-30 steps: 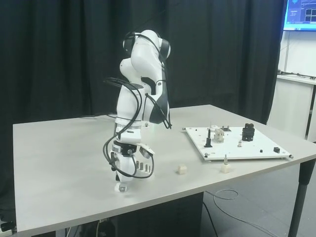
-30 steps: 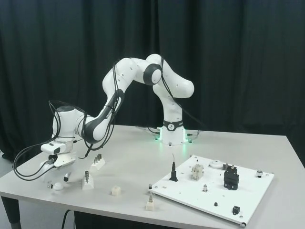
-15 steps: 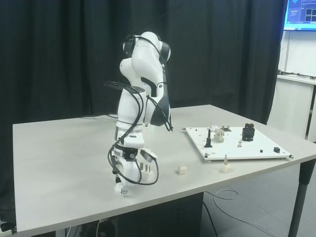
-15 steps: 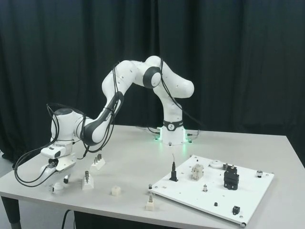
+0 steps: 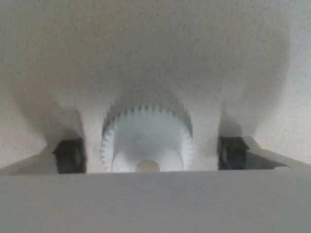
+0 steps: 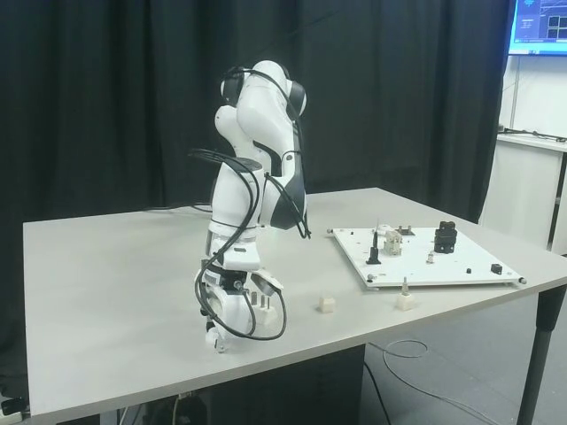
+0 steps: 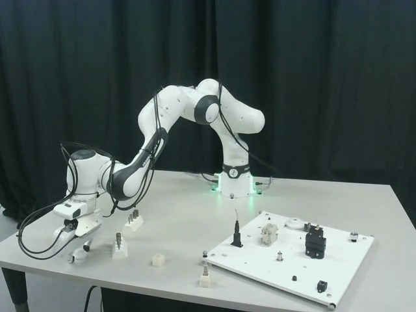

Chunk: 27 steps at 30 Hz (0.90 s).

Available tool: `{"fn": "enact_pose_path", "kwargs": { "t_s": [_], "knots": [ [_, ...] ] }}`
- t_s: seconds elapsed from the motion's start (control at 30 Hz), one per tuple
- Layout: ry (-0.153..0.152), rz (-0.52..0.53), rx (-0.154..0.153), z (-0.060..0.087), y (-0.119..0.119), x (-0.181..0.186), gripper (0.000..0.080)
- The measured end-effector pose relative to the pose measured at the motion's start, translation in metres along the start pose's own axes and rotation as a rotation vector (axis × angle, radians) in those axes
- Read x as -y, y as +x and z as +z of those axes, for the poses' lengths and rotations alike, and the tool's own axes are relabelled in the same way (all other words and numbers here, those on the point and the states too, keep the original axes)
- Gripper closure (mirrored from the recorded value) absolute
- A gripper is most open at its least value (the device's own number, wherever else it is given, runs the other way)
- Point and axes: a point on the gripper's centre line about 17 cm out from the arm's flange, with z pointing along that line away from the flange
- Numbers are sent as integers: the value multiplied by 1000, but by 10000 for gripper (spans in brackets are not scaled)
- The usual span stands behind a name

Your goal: Pick medium gear.

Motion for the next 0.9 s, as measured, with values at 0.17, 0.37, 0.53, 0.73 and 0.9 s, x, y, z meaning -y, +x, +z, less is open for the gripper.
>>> {"fn": "enact_pose_path", "kwargs": {
  "t_s": [0.17, 0.37, 0.53, 0.73, 0.9],
  "knots": [
    [7, -1, 0, 1, 0, 0, 304],
    [6, -3, 2, 0, -1, -1, 404],
    [2, -4, 4, -1, -1, -4, 403],
    [7, -1, 4, -7, -3, -6, 403],
    [16, 7, 2, -13, -5, -7, 403]
  ]
}}
